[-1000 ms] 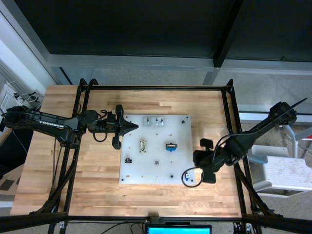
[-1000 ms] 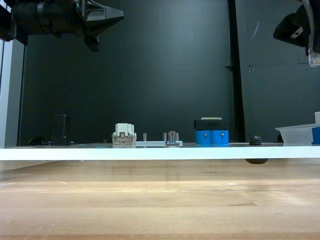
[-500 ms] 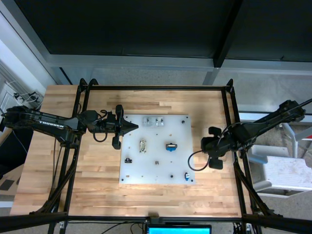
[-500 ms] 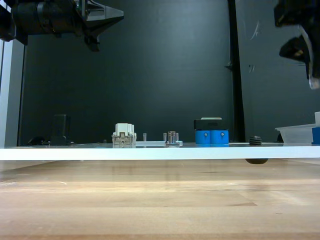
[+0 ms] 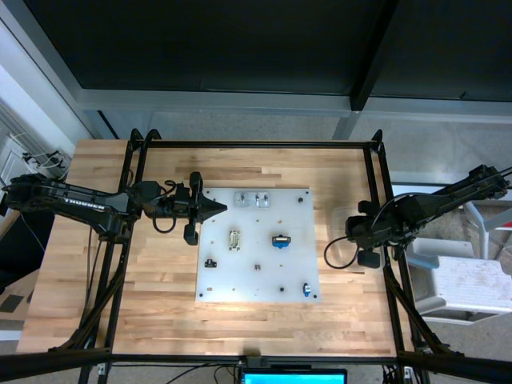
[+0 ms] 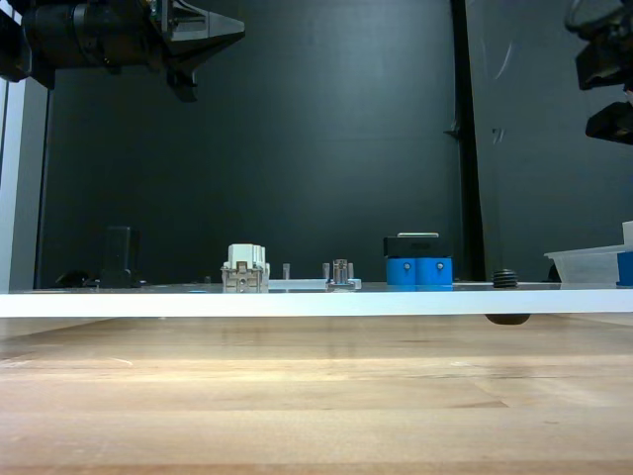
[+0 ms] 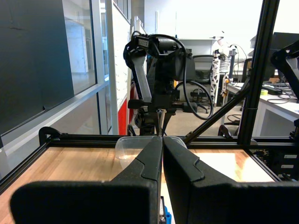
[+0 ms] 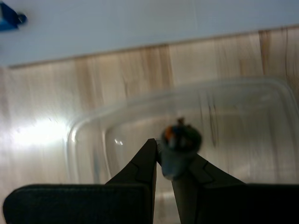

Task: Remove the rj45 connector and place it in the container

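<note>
The left gripper (image 5: 220, 208) is clenched on nothing, fingers pressed together. It hangs high over the left edge of the white rectangular task board (image 5: 296, 216) and points inward, level with the light wooden table (image 5: 160, 304). This reads as a parked posture: it takes no part in the transfer and leaves the board free. The board carries several small fittings, including a blue-and-black block (image 5: 280, 240) near its centre and a small blue fitting (image 5: 306, 289) at its near right corner. Nothing is plugged into either, so the extraction step appears complete. Just beside the board's right edge lies the shallow transparent plastic container with rounded corners (image 8: 71, 140), resting on the table. The right gripper (image 8: 168, 151) hangs directly above its interior, well clear of the floor, with the jaws clamped on the small clear rj45 connector (image 8: 180, 142). Coloured wire ends show at the connector's top. A dark cable (image 5: 329, 258) trails in a loop below the gripper. The connector is therefore airborne over the container, not yet deposited. The centred hold suggests the next move is to lower and release, keeping the cable loop from dragging the plug over the rim.
</note>
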Robot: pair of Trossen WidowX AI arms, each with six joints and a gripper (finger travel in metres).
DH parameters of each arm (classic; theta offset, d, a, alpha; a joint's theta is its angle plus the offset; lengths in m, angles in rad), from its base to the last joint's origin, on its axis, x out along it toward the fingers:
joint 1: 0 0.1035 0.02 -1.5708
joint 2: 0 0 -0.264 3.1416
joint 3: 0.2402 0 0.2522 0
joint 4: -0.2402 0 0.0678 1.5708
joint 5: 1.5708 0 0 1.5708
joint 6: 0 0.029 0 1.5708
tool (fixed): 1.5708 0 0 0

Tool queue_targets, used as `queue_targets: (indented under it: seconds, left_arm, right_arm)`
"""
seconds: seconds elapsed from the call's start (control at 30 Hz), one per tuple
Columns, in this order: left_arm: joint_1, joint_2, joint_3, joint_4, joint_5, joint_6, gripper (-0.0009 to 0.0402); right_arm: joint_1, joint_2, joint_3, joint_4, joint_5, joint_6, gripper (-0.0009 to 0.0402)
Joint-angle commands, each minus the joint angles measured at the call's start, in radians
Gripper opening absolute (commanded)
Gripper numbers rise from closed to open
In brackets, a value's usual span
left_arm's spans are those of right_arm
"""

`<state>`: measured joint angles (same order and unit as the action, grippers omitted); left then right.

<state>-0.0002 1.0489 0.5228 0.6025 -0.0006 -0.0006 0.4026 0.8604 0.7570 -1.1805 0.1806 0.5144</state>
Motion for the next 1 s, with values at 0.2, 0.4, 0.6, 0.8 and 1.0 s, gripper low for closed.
queue_targets:
  seconds: [0.2,0.4,0.6,0.8,1.0]
  left_arm:
    - [0.000,0.000,0.000,0.000,0.000,0.000,0.0001]
    - [0.000,0.000,0.000,0.000,0.000,0.000,0.0001]
    - [0.000,0.000,0.000,0.000,0.000,0.000,0.0001]
    - [0.000,0.000,0.000,0.000,0.000,0.000,0.0001]
    - [0.000,0.000,0.000,0.000,0.000,0.000,0.0001]
  right_arm:
    - [-0.006,-0.035,-0.011,-0.070,0.001,0.001,0.0001]
    - [-0.006,-0.034,-0.013,-0.096,0.003,0.002,0.0029]
    - [-0.006,-0.034,-0.015,-0.096,0.011,0.006,0.0075]
    - [-0.006,-0.034,-0.015,-0.096,0.011,0.005,0.0120]
    - [-0.006,-0.034,-0.015,-0.093,0.011,0.001,0.0163]
